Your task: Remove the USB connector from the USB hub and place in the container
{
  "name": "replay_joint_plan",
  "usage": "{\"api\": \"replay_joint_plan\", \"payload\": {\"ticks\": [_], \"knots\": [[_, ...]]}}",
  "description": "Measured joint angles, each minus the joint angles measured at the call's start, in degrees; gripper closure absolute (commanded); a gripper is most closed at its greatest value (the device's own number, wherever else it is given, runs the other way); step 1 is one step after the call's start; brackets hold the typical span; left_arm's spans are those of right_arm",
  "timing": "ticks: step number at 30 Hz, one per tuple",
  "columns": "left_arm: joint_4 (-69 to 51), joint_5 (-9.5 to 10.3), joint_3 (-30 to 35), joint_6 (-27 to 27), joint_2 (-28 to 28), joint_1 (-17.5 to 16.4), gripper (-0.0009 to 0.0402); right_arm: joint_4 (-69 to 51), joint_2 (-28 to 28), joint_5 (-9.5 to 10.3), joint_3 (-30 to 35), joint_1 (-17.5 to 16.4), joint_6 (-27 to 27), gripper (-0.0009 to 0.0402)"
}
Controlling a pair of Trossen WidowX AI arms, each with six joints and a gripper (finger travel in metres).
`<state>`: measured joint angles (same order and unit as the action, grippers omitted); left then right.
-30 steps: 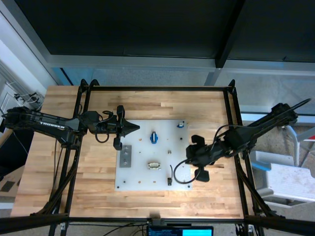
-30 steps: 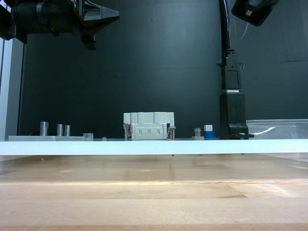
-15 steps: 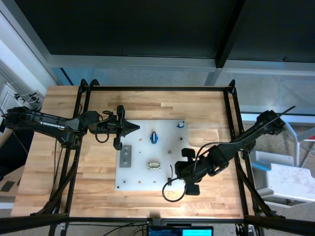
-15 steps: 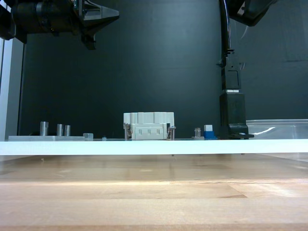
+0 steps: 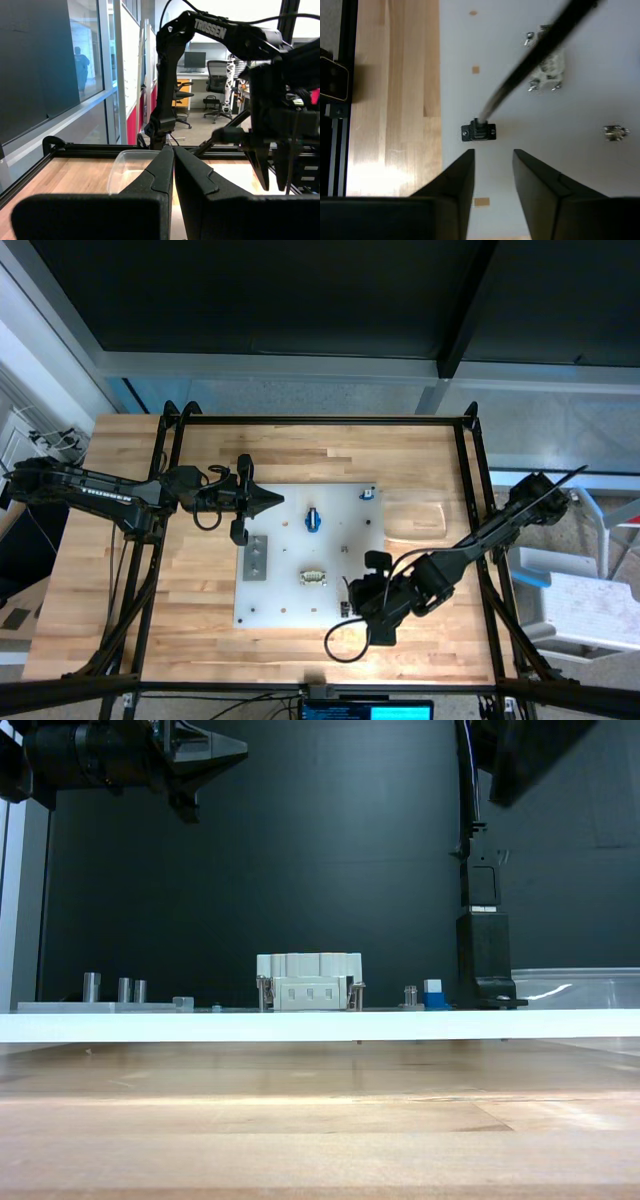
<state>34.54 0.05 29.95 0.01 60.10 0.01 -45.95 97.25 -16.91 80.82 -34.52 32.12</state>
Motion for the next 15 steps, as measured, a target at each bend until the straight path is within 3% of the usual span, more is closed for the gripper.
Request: {"api": "replay_joint_plan", "payload": {"ticks": [6, 15], "knots": [[0.0, 0.00, 0.0, 0.0, 0.0, 0.0, 0.0393, 2.4, 2.6, -0.52, 0.0, -0.2, 0.4, 0.0226], [0.0, 0.00, 0.0, 0.0, 0.0, 0.0, 0.0392, 4.8, 5.5, -1.46, 0.0, -0.3, 0.5, 0.0242]]}}
